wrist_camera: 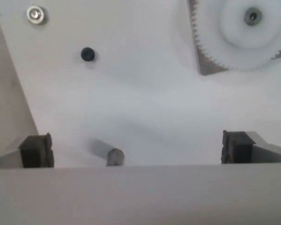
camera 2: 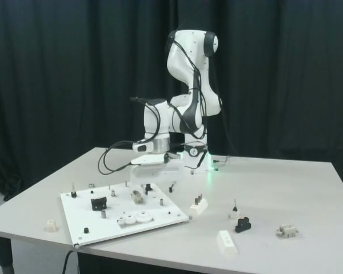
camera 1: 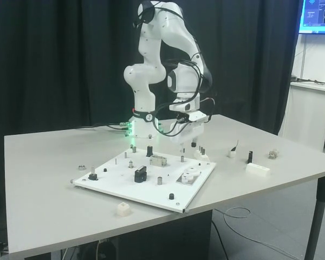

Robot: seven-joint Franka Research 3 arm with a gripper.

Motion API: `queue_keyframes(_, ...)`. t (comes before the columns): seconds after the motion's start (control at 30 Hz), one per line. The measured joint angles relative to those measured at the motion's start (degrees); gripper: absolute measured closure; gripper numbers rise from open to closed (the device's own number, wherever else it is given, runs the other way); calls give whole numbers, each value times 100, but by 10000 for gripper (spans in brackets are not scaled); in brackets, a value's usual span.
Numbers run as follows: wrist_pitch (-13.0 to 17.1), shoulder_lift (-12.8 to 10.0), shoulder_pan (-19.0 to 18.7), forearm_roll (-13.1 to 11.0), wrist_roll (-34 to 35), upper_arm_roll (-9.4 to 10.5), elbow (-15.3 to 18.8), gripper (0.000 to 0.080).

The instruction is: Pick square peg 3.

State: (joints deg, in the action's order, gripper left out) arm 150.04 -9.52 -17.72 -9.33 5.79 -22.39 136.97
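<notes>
Two fingers (wrist_camera: 36, 151) of the gripper (wrist_camera: 136, 149) stand spread wide, with nothing held between them.

- Arm (camera 1: 151, 59): white, bent forward and down over the far side of the board (camera 1: 151, 190). The gripper hangs just above the board's surface, not touching it.
- Peg (wrist_camera: 114, 156): short, grey, upright on the board. It sits in the gap between the fingers, nearer one finger than the other and clear of both. Its top looks rounded in the wrist view, so I cannot tell whether this is square peg 3.
- Gear (wrist_camera: 239, 28): white, toothed, with a grey hub. It lies flat on the board, on a grey plate, well apart from the peg.
- Knob (wrist_camera: 87, 54): small, black, on the board and apart from both peg and gear.
- Screw (wrist_camera: 35, 14): grey, with a washer, at a corner of the board.
- Holder (camera 1: 202, 155): small, white, with short dark pegs standing in it. It is off the board, just beside the far corner.
- Block (camera 1: 123, 209): small, white, on the table (camera 1: 38, 162), off the board and near its front edge.
- Several other small parts stand on the board; they are too small to name.
</notes>
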Motion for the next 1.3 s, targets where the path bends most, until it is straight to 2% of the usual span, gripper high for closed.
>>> queue_keyframes(0.43, -326, 202, -13, 1, 193, 11, -207, 3)
queue_keyframes(0.73, -599, 252, -13, 23, 327, 1, -421, 3)
queue_keyframes(0.97, -909, 264, -13, 36, 870, 2, -614, 3)
queue_keyframes(1.1, -1097, 264, -15, 49, 959, 10, -721, 3)
queue_keyframes(1.3, -1229, 264, -56, 50, 1158, 20, -796, 3)
